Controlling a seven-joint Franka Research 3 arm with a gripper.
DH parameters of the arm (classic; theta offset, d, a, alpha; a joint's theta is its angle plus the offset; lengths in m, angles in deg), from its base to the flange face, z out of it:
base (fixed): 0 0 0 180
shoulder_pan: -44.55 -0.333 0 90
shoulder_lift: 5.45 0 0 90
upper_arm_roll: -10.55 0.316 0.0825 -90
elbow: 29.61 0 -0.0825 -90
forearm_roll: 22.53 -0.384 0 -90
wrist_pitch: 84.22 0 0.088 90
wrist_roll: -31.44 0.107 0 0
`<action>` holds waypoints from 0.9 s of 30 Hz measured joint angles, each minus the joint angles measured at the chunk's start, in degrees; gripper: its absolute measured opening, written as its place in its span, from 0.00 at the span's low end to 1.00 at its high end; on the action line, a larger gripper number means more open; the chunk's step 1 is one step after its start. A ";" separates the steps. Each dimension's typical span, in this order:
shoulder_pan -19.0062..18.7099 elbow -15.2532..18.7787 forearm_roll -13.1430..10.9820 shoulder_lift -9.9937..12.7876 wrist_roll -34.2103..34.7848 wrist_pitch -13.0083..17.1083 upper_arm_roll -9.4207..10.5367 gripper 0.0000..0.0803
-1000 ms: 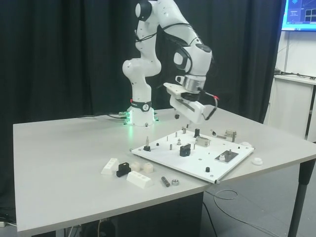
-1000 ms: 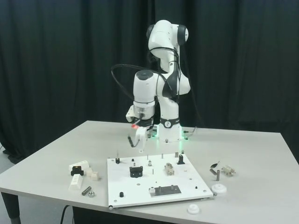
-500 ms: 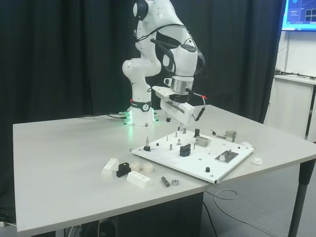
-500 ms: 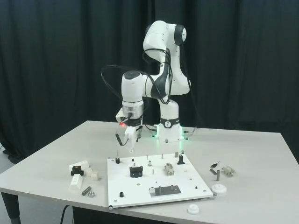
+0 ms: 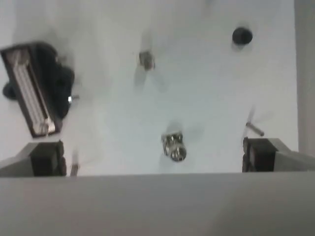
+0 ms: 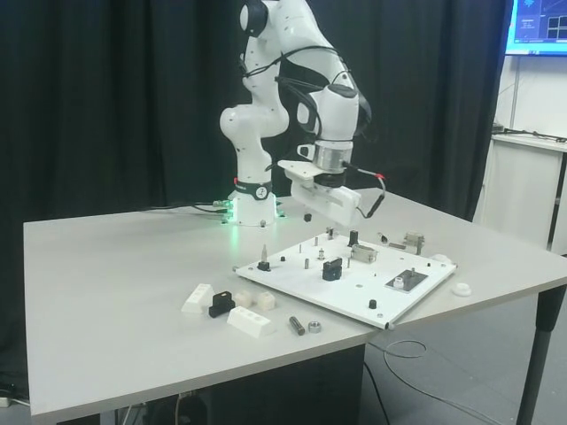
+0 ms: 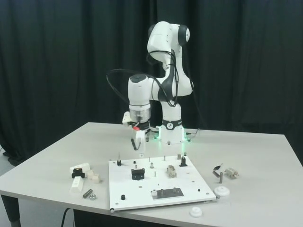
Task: Remove BNC.
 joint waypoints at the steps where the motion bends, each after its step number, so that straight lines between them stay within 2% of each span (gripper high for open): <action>1: -0.36 0.15 0.00 -0.12 -0.01 0.10 0.12 1.00; 11: -2.75 1.46 0.23 -0.78 0.09 0.99 0.65 1.00; 15: -2.92 2.31 1.17 -0.95 0.09 2.06 0.64 1.00; 20: -2.91 4.14 2.40 -1.25 0.02 4.72 0.62 1.00; 27: -2.89 8.03 3.52 -2.31 -2.42 10.34 0.62 1.00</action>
